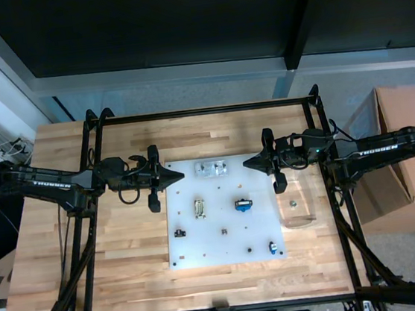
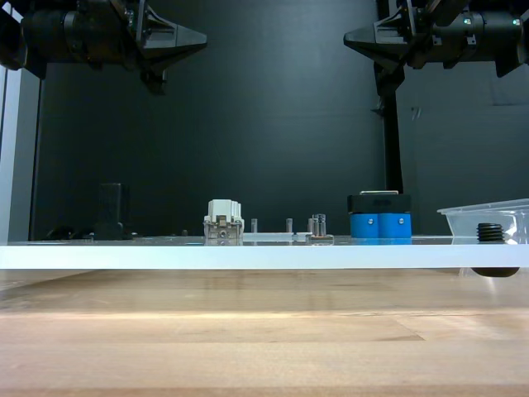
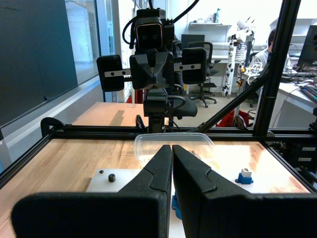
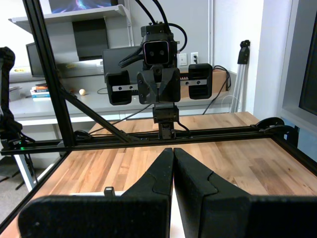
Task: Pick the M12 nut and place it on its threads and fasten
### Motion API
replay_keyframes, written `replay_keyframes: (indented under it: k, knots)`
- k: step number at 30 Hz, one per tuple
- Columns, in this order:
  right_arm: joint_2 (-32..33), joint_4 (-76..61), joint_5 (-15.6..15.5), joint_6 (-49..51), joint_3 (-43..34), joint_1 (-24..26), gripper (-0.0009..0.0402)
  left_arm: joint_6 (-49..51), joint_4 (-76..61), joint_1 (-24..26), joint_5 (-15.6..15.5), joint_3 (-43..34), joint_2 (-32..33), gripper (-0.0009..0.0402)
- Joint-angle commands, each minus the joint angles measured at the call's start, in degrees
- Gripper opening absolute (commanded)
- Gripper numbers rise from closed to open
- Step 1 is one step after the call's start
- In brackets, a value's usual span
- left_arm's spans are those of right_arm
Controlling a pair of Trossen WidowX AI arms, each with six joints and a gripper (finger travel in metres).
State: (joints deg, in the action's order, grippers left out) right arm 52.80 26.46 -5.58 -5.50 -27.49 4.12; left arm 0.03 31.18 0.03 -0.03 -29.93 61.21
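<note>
While the small silver M12 nut (image 1: 293, 204) lies loose in the clear plastic tray (image 1: 299, 225) seen from above, and its black ribbed stud (image 2: 490, 234) stands bare seen from low, the left gripper (image 3: 172, 147) and right gripper (image 4: 173, 149), fingers (image 3: 193, 173) together above the white board (image 3: 124, 176), could skid the nut aside when reaching in.

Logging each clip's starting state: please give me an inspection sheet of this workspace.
Surface: table carrying a white board.
Job's things: nut lying free in the clear tray right of the board; stud bare, ribs showing.
Clutter: board fixtures, one a blue block.
End effectors: left end effector shut, raised over the board's left side; right end effector shut, raised over its right side; both empty.
Cables: cable loop under the left arm.
Surroundings: black frame around the table; cardboard box to its right.
</note>
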Motion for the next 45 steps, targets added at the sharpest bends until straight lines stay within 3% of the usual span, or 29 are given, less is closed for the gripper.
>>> replay_keyframes:
  k: [1,8,13,17,24,31,34,38,45]
  knots:
    - [0.20,0.00,0.00,-0.02,-0.02,-0.02,0.0000,0.00,0.02,-0.02,0.02,-0.02,0.00,0.0000]
    - [0.20,-0.04,-0.15,-0.13,-0.02,-0.02,0.0000,0.00,0.02,-0.02,0.02,-0.02,0.00,0.0000]
    - [-0.83,-4.31,-4.20,4.02,-1.51,-0.04,0.0000,0.00,0.02,-0.02,0.02,-0.02,0.00,0.0000]
    - [-1.42,-21.79,-7.74,11.41,-7.15,-0.13,0.0000,0.00,0.02,-0.04,0.02,-0.02,0.00,0.0000]
    - [-0.94,-62.40,-7.76,28.50,-20.76,-0.39,0.0000,0.00,0.04,-0.02,0.02,-0.02,0.00,0.0000]
    - [-0.79,-84.56,-7.48,42.86,-27.41,-0.59,0.0000,0.00,0.02,-0.02,0.02,-0.02,0.02,0.0000]
    - [-0.52,-90.92,-6.75,49.86,-28.65,-0.70,0.0000,0.00,0.02,-0.02,0.02,-0.02,0.02,0.0000]
    - [-0.09,-97.42,-1.70,54.14,-29.05,-1.16,0.0000,-0.02,0.02,-0.02,0.02,-0.02,0.02,0.0000]
    - [2.67,-106.25,3.15,58.64,-29.00,-3.13,0.0002,0.00,0.02,-0.02,0.02,-0.02,0.00,0.0000]
